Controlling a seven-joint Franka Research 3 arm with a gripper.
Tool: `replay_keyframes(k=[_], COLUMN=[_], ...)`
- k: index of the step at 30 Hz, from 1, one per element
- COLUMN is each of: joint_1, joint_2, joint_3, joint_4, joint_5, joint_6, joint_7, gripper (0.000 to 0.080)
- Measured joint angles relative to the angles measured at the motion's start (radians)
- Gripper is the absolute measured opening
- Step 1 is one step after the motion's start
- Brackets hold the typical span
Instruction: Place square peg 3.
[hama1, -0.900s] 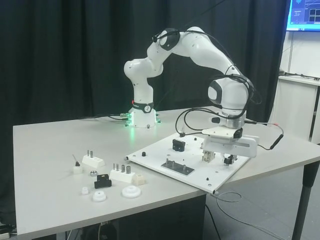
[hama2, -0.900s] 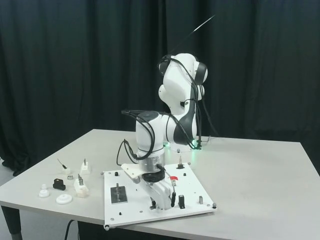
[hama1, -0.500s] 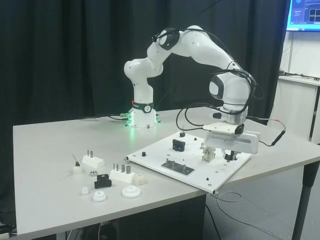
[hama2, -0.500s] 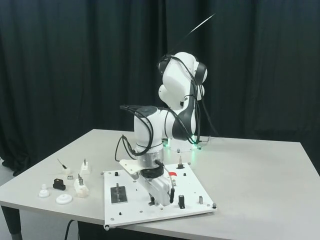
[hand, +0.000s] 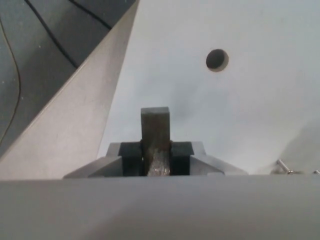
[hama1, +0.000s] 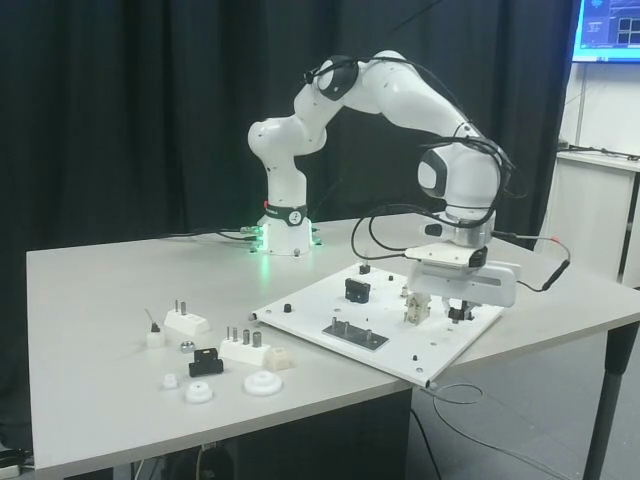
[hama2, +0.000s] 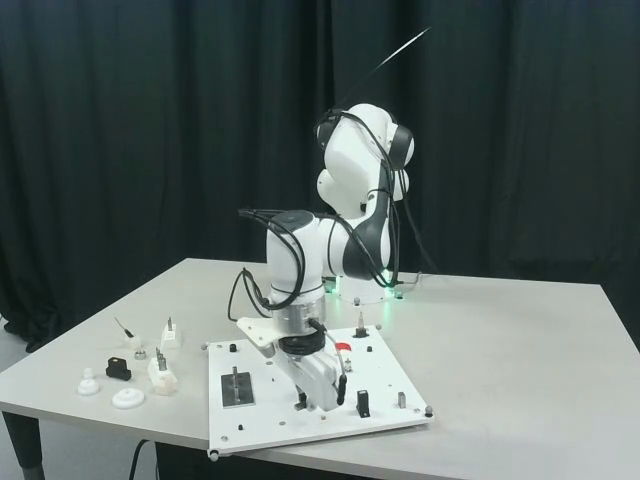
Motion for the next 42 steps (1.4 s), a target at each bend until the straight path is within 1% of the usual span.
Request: replay_keyframes(k=[5,8,14,18,22,34,42], joint_1=[0.0,0.002,0.009,0.021,0.045,0.144,0.205], joint_2=[0.0,0.0,0.0,0.0,0.0,0.0,0.0], joint_3=[0.001,0.006,0.029,0.044,0.053,0.053,0.053], joint_4=[0.008,0.018,0.049,0.066,0.077,0.092,0.093], joint_5=[0.0,0.001,0.006,0.008,0.008,0.007,0.006], joint_6=[-0.009,-0.027,-0.07,-0.086,-0.093,-0.115,-0.15], joint_7=[0.0,0.0,0.0,0.011,0.026,0.107,0.153], gripper=[0.0111,0.0111,0.0111,0.0111,0.0111,0.0111,0.0111])
